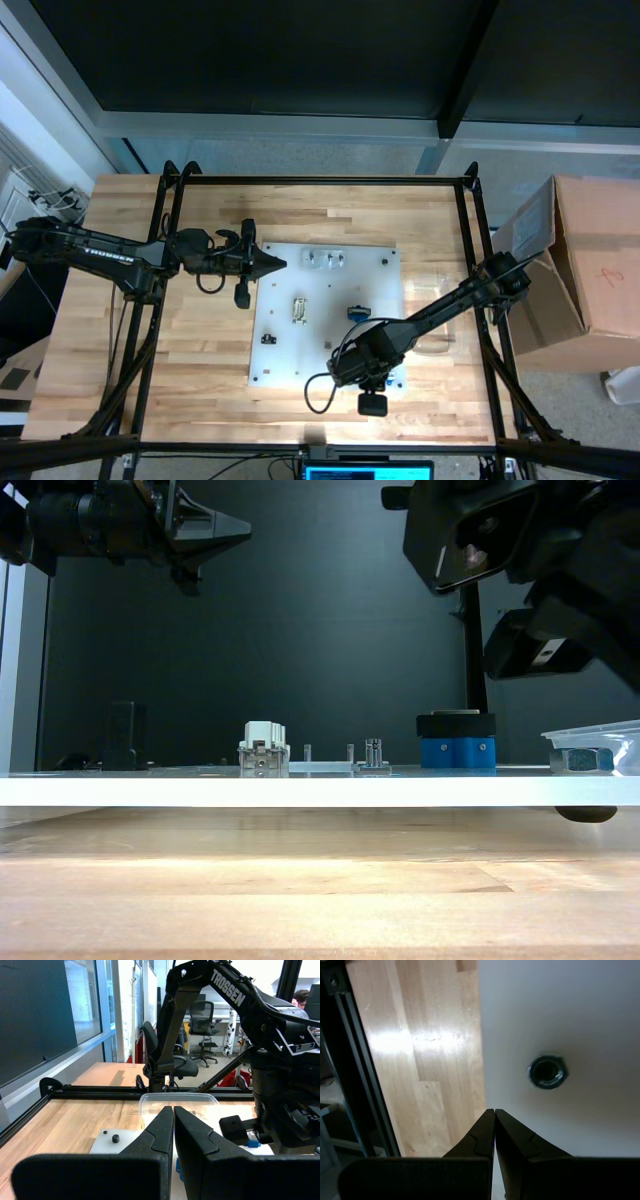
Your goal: Pick the M12 nut and place it on its threads and fasten
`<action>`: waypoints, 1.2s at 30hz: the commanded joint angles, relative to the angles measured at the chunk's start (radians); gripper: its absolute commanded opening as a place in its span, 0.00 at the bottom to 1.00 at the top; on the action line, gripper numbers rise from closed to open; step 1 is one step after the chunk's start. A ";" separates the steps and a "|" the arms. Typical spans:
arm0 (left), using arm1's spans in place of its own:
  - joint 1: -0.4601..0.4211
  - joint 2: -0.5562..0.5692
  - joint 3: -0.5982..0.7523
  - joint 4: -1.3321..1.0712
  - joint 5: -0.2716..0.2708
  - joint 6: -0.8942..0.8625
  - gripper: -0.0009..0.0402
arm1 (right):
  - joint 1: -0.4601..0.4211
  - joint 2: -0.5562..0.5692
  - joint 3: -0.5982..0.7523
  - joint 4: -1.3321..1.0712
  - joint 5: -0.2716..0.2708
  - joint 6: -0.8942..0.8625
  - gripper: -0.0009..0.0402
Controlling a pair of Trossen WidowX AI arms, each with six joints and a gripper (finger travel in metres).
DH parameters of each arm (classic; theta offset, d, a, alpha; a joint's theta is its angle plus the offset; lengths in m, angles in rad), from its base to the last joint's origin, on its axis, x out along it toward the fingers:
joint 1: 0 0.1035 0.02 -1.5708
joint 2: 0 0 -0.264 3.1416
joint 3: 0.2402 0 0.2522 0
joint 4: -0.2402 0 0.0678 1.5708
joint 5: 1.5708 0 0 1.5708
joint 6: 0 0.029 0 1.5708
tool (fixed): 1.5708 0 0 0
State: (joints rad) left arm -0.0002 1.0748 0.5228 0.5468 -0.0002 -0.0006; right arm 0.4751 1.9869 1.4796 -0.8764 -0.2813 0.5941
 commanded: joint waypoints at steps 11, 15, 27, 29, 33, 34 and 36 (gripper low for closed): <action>0.000 0.000 0.000 0.000 0.000 0.000 0.02 | -0.013 -0.127 -0.001 0.013 0.250 -0.123 0.02; 0.000 0.000 0.000 0.000 0.000 0.000 0.02 | -0.047 -0.212 -0.035 0.070 0.319 -0.190 0.02; 0.000 0.000 0.000 0.000 0.000 0.000 0.02 | -0.252 -0.593 -0.359 0.511 0.349 -0.398 0.02; 0.000 0.000 0.000 0.000 0.000 0.000 0.02 | -0.289 -0.665 -0.422 0.601 0.344 -0.436 0.02; 0.000 0.000 0.000 0.000 0.000 0.000 0.02 | -0.365 -0.802 -0.557 0.814 0.306 -0.498 0.02; 0.000 0.000 0.000 0.000 0.000 0.000 0.02 | -0.380 -0.833 -0.592 0.874 0.307 -0.505 0.02; 0.000 0.000 0.000 0.000 0.000 0.000 0.02 | -0.404 -0.896 -0.667 0.985 0.307 -0.509 0.02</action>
State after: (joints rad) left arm -0.0002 1.0748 0.5228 0.5468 -0.0006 -0.0006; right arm 0.0849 1.1255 0.8574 0.0406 0.0265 0.0868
